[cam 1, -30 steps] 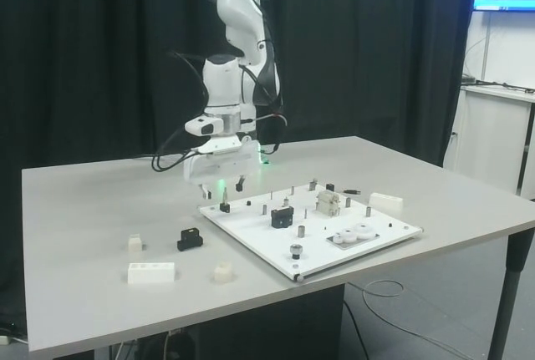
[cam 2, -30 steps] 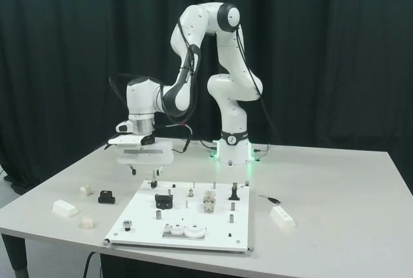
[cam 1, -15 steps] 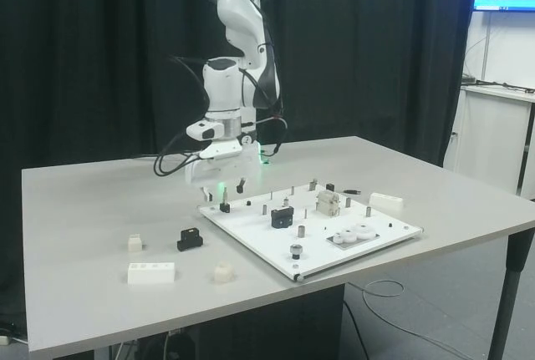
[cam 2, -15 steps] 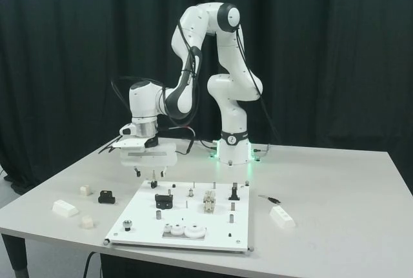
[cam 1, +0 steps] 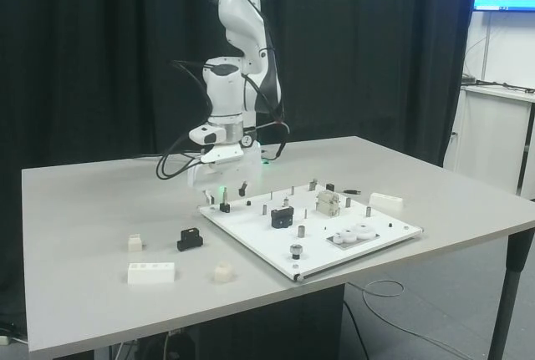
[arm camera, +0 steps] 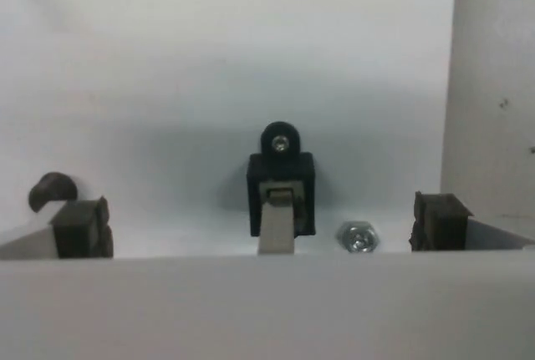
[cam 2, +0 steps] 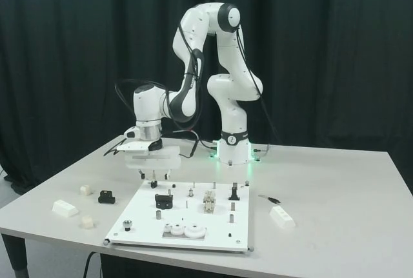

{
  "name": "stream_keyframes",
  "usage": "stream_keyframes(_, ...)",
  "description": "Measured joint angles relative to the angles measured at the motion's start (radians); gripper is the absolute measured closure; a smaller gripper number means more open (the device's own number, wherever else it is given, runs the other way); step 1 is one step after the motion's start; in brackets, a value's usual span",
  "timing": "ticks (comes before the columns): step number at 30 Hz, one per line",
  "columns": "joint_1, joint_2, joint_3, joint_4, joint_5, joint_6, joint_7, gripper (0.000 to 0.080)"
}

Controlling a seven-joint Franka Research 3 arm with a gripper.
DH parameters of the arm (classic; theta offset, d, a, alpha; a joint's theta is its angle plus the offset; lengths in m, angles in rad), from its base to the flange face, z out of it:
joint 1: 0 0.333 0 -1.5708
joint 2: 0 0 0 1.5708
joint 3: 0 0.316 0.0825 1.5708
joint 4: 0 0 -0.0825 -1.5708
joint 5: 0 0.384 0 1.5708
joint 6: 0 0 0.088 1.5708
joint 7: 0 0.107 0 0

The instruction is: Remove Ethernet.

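approach | fingers [arm camera: 81,228] spread wide, gripping nothing | hovering over Ethernet plug [arm camera: 281,195] | advice: keep centring, then descend straight

A white block [cam 1: 151,273] and black bracket [cam 1: 190,239] lie on the grey table [cam 1: 92,210].

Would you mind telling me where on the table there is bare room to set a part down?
The grey table is bare to the right of the white board, beyond the small white block. The near left corner is crowded with loose white blocks and a black piece. The claw hangs over the board's far left corner.
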Motion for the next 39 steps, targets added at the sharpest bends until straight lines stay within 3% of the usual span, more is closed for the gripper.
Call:
stream_keyframes(18, 0.013, 0.011, 0.0, -0.003, 0.0, 0.007, 0.007, 0.0003)
stream_keyframes(19, 0.013, 0.011, 0.0, -0.003, 0.0, 0.007, 0.007, 0.0158)
stream_keyframes(23, 0.013, 0.012, -0.001, -0.003, 0.0, 0.007, 0.007, 0.0158)
stream_keyframes(24, 0.013, 0.012, -0.001, -0.003, 0.0, 0.007, 0.007, 0.0318)
stream_keyframes(29, 0.013, 0.013, -0.005, -0.003, 0.0, 0.008, 0.007, 0.0318)
stream_keyframes(30, 0.013, 0.014, -0.007, -0.002, 0.0, 0.009, 0.007, 0.05)
stream_keyframes(35, 0.012, 0.022, -0.018, 0.004, 0.0, 0.022, 0.007, 0.05)
stream_keyframes(36, 0.012, 0.022, -0.019, 0.004, 0.0, 0.022, 0.007, 0.0658)
stream_keyframes(39, 0.013, 0.022, -0.019, 0.005, 0.0, 0.022, 0.007, 0.0658)
